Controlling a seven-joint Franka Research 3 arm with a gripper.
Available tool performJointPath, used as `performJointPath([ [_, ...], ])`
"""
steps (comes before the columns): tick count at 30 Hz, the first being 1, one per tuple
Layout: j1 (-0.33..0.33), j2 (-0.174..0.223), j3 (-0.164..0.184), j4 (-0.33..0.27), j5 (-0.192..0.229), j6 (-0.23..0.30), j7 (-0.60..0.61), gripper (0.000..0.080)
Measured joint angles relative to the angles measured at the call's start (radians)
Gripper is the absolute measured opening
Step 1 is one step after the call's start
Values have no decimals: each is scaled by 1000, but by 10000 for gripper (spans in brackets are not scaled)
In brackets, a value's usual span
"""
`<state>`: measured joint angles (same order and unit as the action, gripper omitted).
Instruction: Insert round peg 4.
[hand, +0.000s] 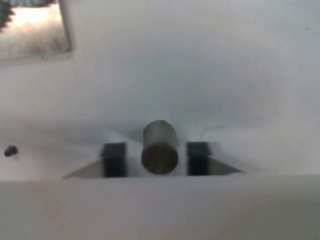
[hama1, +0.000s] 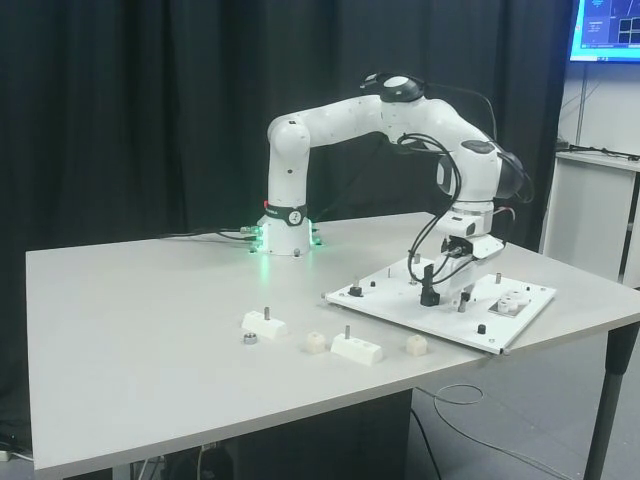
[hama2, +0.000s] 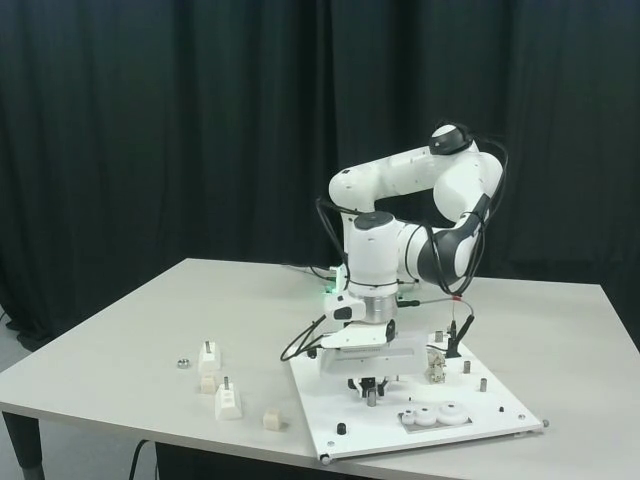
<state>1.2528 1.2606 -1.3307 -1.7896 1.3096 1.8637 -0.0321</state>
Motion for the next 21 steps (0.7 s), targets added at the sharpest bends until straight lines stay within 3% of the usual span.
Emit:
performJointPath([
  [1,0,0,0,1,0,0,0,226],
  [9,0,-5,-5,9,2,6,0,226],
  [10,0,-6,-7,11,2,6,0,731],
  [21,4,-26,-55,26,0,-6,9,783],
])
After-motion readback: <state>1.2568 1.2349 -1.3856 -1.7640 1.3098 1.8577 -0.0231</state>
